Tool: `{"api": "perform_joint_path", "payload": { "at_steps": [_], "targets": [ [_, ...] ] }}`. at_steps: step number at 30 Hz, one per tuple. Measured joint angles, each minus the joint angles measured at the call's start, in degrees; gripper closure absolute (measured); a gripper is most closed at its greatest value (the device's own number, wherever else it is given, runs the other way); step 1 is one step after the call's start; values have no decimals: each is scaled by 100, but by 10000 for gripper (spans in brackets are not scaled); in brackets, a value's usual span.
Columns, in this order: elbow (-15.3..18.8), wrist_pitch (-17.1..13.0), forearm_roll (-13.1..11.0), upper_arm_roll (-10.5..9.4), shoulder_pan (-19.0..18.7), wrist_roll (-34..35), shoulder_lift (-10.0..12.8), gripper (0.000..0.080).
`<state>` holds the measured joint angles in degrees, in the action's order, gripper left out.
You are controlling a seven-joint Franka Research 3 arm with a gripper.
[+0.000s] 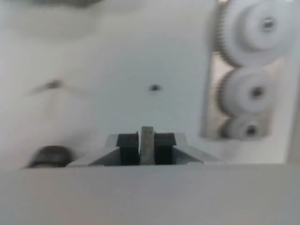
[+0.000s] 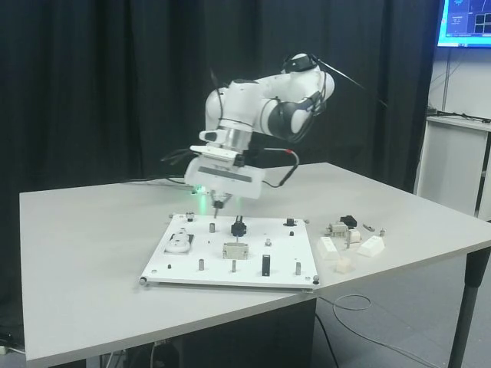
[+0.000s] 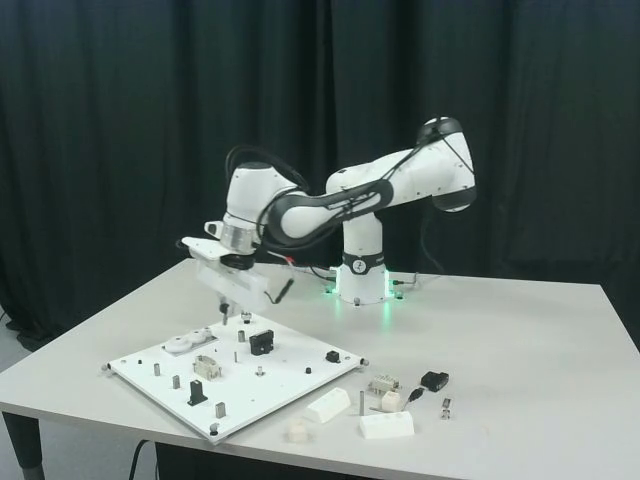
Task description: Place square peg 2.
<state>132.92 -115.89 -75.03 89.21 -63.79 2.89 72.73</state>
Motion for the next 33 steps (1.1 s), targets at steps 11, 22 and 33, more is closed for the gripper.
{"api": "perform_joint_path", "payload": {
  "at_steps": [11, 22, 33],
  "targets": [
    [-5, 10, -269, 6, 810, -1028, 7, 738],
    [-56, 161, -764, -70, 1605, -1986, 46, 738],
    [-418, 304, -1029, -393, 2457, -2494, 141, 738]
  ]
}}
